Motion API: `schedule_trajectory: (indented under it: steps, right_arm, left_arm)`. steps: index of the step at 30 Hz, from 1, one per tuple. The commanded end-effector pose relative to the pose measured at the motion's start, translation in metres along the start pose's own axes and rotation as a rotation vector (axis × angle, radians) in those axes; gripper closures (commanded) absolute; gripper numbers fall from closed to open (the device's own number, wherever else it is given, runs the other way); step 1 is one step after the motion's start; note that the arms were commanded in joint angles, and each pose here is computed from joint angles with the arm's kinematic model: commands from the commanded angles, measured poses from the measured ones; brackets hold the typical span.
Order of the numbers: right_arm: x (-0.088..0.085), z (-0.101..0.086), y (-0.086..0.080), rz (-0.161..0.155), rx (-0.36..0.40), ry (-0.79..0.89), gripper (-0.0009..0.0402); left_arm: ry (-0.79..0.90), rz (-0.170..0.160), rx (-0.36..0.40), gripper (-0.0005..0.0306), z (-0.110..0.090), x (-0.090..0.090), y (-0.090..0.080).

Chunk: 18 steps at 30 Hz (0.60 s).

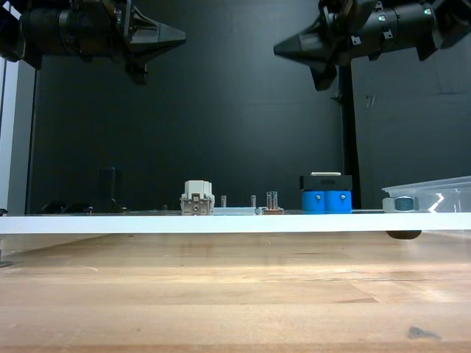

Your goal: Unfasten the M12 fastener and place in the container

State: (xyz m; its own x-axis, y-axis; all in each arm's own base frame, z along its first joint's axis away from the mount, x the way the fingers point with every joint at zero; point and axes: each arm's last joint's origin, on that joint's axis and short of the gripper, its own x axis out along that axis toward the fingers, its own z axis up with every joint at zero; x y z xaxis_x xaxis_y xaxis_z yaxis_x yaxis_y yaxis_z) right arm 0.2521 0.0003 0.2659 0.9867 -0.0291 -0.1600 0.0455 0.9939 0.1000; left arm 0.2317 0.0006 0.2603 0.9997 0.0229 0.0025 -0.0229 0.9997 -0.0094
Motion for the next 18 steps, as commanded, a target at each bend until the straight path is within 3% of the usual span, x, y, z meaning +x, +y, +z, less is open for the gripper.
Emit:
schedule_trajectory:
  steps: [1,8,14,18]
  right_arm:
    - [0.001,0.003,0.005,-0.017,0.021,0.116,0.0393]
    - [0.006,0.012,0.021,-0.053,0.076,0.344,0.0393]
    - [0.018,0.017,0.04,-0.067,0.139,0.531,0.0393]
    - [0.027,0.02,0.055,-0.081,0.142,0.672,0.0393]
  left_arm:
    - [0.0,0.0,0.0,0.03,0.0,0.0,0.0]
    - [0.0,0.0,0.0,0.03,0.0,0.0,0.0]
    - [0.0,0.0,0.0,0.03,0.0,0.0,0.0]
    - [0.0,0.0,0.0,0.03,0.0,0.0,0.0]
